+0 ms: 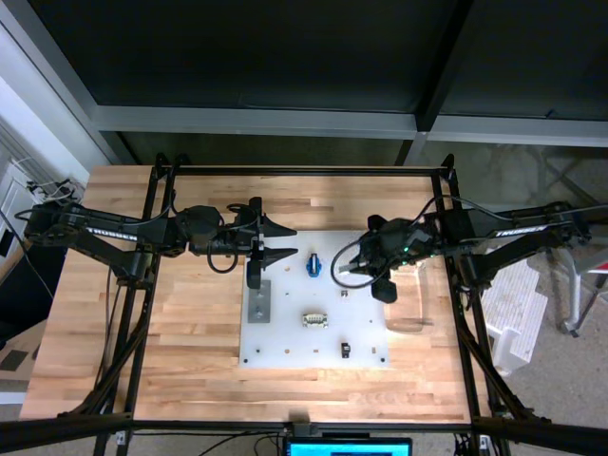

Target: Pick the 16mm bar and install on taskboard

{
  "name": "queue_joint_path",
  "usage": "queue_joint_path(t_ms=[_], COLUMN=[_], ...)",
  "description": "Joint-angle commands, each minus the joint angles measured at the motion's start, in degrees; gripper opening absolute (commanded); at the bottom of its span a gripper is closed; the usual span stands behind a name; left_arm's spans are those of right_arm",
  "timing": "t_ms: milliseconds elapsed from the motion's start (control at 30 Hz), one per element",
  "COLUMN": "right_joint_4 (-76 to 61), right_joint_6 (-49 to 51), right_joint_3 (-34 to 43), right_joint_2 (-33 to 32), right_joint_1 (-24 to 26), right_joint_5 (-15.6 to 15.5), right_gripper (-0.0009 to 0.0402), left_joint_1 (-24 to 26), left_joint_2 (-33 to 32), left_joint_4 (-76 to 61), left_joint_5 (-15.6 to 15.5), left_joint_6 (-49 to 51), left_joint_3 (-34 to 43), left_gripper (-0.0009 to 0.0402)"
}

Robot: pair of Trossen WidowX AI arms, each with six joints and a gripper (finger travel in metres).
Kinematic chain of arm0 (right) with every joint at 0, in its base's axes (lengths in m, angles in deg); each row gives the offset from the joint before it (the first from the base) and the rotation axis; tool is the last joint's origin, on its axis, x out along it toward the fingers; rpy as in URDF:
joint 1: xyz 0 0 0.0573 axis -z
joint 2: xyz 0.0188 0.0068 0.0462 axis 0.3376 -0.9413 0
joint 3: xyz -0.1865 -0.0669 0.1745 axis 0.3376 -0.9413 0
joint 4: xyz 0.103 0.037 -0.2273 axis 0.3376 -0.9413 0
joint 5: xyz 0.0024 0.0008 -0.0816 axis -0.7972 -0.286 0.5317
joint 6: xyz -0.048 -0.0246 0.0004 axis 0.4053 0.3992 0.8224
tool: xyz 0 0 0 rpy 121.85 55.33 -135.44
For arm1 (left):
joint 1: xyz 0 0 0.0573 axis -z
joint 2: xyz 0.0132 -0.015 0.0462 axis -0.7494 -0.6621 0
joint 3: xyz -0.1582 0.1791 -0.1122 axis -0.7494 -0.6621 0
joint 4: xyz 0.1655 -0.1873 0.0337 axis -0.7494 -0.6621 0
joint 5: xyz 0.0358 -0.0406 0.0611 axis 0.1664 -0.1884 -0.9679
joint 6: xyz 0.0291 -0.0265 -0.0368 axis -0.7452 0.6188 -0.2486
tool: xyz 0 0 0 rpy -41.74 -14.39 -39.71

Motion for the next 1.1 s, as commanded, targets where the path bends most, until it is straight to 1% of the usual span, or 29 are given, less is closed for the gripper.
queue_joint_path(t_ms=[33, 367, 400, 500, 533, 667, 867, 1100], right_joint_4=[-6.16, -16.9, -17.31, -17.62, -17.9, -19.45, -20.33, -21.59], right_joint_6=[-0.37, -4.07, -4.83, -7.1, -7.78, -9.03, -11.15, -12.9], right_joint_3=[2.97, 8.15, 8.33, 8.33, 8.26, 8.26, 8.26, 8.26], right_joint_2=[-3.19, -13.2, -14.01, -16.17, -16.87, -19.08, -21.73, -24.0], right_joint_1=[-1.77, -7.37, -7.98, -9.33, -9.79, -11.93, -13.79, -15.04], right_joint_5=[0.07, -0.13, -0.37, -2.67, -2.84, -2.47, -2.67, -4.5], right_gripper=[0.0002, 0.0002, 0.0002, 0.0002, 0.0002, 0.0002, 0.0002, 0.0002], left_joint_1=[-0.02, 0.0, -0.02, -0.02, -0.02, -0.02, -0.02, -0.02], left_joint_2=[-0.04, -0.11, -0.15, -0.15, -0.15, -0.15, -0.15, -0.15], left_joint_4=[0.07, -0.28, -0.28, -0.28, -0.28, -0.28, -0.28, -0.28], left_joint_5=[0.17, 0.15, 0.15, 0.15, 0.15, 0.15, 0.15, 0.15], left_joint_6=[-0.02, 0.0, 0.0, 0.0, 0.0, 0.0, 0.0, 0.0], left_joint_3=[0.04, 0.04, 0.04, 0.04, 0.04, 0.04, 0.04, 0.04], left_gripper=[0.0172, 0.0162, 0.0162, 0.0164, 0.0164, 0.0162, 0.0164, 0.0164])
